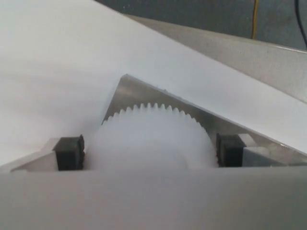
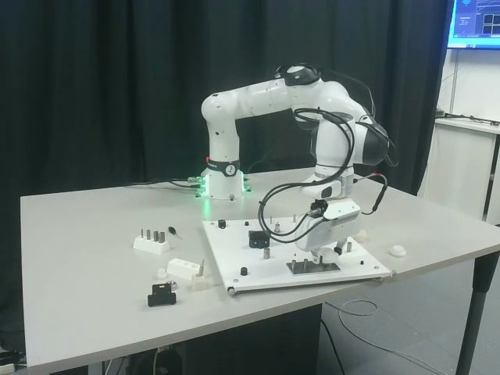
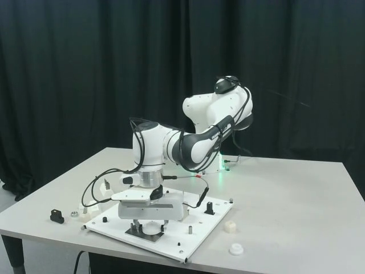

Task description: Insert large gear.

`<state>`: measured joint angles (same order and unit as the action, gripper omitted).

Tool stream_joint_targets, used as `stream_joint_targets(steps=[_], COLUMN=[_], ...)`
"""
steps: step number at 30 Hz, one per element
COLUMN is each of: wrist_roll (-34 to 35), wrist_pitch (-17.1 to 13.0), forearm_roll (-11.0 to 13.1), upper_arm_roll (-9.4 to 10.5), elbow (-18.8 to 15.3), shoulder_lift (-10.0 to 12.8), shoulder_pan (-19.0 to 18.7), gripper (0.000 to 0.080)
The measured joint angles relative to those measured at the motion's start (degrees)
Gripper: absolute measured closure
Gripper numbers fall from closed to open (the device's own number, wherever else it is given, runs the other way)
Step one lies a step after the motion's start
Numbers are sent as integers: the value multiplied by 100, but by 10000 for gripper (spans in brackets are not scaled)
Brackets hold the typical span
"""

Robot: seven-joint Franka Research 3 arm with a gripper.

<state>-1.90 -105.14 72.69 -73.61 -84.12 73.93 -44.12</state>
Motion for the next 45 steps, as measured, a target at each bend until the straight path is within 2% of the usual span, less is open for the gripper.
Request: stream_joint_targets(steps=[7,25,45], wrist_roll=[0,-14,-21], wrist_pitch=[-49,-352,-409], forearm_roll=[0,0,3], upper_arm_roll=[18,217,253], elbow=[-3,-77,-93], shoulder_lift=[1,12,12], shoulder_pan=[1,-1,-1], gripper=[206,206,206])
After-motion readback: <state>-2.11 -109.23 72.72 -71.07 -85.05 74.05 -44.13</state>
